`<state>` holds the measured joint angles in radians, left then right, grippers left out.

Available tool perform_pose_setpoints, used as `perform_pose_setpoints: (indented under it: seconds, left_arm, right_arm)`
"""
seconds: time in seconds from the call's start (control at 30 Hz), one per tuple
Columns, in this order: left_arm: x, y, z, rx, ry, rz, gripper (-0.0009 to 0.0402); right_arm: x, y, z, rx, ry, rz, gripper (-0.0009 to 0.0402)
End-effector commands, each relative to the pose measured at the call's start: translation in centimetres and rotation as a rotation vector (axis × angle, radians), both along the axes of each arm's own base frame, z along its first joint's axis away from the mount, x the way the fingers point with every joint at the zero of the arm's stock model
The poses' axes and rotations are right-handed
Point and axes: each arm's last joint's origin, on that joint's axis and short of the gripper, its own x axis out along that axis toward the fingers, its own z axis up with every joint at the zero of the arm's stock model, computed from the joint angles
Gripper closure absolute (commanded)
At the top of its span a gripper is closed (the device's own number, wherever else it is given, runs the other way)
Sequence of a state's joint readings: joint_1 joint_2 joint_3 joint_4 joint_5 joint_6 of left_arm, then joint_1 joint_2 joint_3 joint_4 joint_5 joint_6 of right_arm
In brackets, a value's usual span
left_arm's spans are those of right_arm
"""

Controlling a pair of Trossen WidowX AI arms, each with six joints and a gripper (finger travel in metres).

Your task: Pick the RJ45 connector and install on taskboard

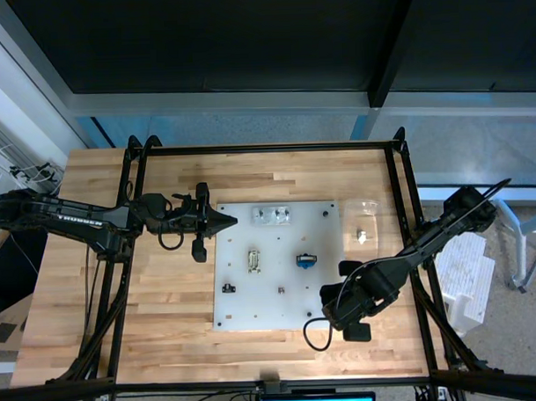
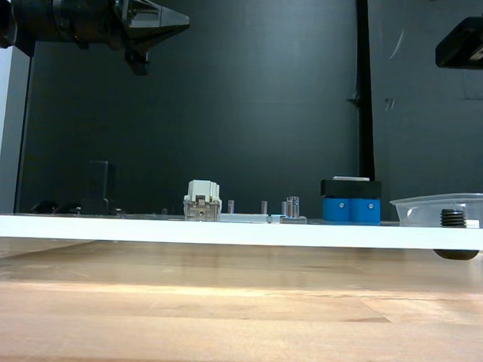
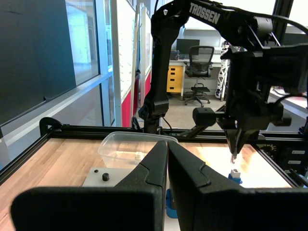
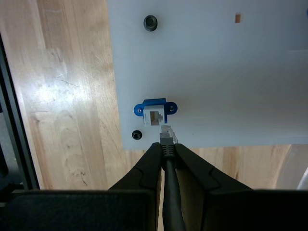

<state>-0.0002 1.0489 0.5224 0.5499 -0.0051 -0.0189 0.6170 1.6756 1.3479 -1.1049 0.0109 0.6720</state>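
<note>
Pale RJ45 connector (image 4: 167,131), gripped by right claw (image 4: 166,145), faces the blue socket (image 4: 155,109): align squarely, press gently. Left claw (image 1: 230,221) hovers closed over taskboard's (image 1: 254,315) left edge

The high camera is looking down and away over the whole taskboard (image 1: 254,311) from above the table's (image 1: 167,345) near edge. The low one is peering level along it, close in. My left claw (image 3: 167,144), raised at the board's left edge, is aiming its camera across; my right claw (image 4: 166,144) is aiming its straight down, close. Both are sharing the RJ45 connector (image 4: 167,131) my right claw is pinching over the blue socket (image 4: 155,107).
</note>
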Motion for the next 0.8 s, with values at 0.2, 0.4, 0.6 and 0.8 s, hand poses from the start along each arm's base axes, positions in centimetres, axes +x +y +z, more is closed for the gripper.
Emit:
perform_pose_setpoints:
  seconds: [0.2,0.4,0.6,0.8]
  left_arm:
    - [0.01,0.01,0.01,0.0,0.0,0.0,0.0393]
    - [0.0,0.0,0.02,0.0,-0.001,0.0,0.0393]
    - [0.0,0.0,0.02,0.0,-0.001,0.0,0.0393]
    - [0.0,0.0,0.02,0.0,-0.001,0.0,0.0393]
  right_arm:
    - [0.34,0.56,-0.82,-0.002,0.007,0.012,0.0393]
    - [0.7,0.94,-1.0,-0.005,0.007,0.028,0.0393]
    - [1.03,1.19,-1.14,-0.009,0.009,0.043,0.0393]
    - [1.02,1.13,-1.22,-0.014,0.015,0.043,0.0393]
